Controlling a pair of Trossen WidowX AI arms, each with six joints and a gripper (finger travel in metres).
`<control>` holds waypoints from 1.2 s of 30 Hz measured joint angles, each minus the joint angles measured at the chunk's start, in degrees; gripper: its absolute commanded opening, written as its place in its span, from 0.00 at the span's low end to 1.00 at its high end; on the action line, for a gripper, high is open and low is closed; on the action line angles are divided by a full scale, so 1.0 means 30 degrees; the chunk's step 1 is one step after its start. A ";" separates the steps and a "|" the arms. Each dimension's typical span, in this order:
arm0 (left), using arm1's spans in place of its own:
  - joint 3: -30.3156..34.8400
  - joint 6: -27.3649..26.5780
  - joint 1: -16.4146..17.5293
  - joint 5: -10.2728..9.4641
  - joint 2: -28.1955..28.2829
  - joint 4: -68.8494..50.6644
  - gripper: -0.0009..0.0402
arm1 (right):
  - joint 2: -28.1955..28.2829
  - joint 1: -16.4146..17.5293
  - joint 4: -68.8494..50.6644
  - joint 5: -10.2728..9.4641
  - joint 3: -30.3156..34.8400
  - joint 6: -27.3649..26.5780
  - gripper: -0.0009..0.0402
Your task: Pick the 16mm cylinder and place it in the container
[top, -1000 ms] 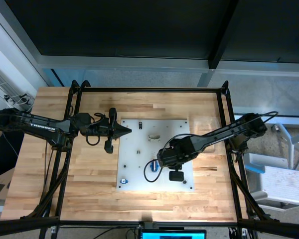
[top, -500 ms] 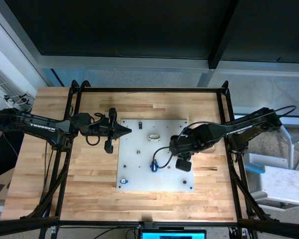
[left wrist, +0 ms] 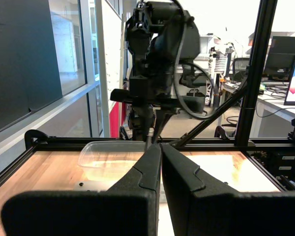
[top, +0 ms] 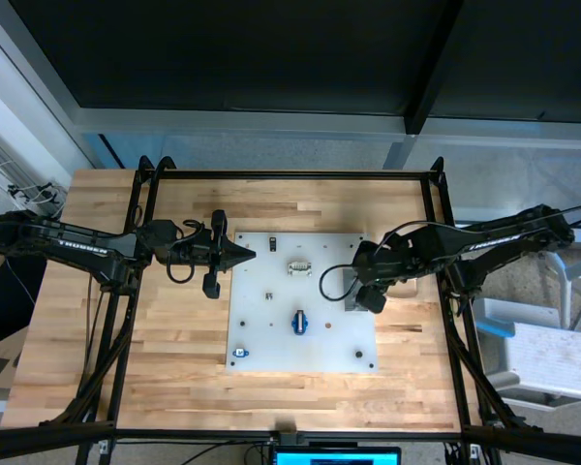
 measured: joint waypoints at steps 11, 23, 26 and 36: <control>-0.0007 0.0000 0.0000 0.0000 0.0000 -0.0007 0.02 | -0.2419 -0.0758 0.0255 0.1144 -0.2535 0.2433 0.09; 0.0000 0.0000 0.0000 -0.0007 0.0000 0.0000 0.02 | -0.3570 -0.1807 0.0721 0.2681 -0.4670 0.4444 0.09; 0.0000 0.0007 0.0000 0.0000 0.0000 -0.0007 0.02 | -0.3570 -0.2033 0.0750 0.3235 -0.4758 0.4932 0.09; -0.0007 0.0000 0.0000 0.0000 0.0000 -0.0007 0.02 | -0.3636 -0.2463 0.0612 0.3606 -0.5836 0.5719 0.09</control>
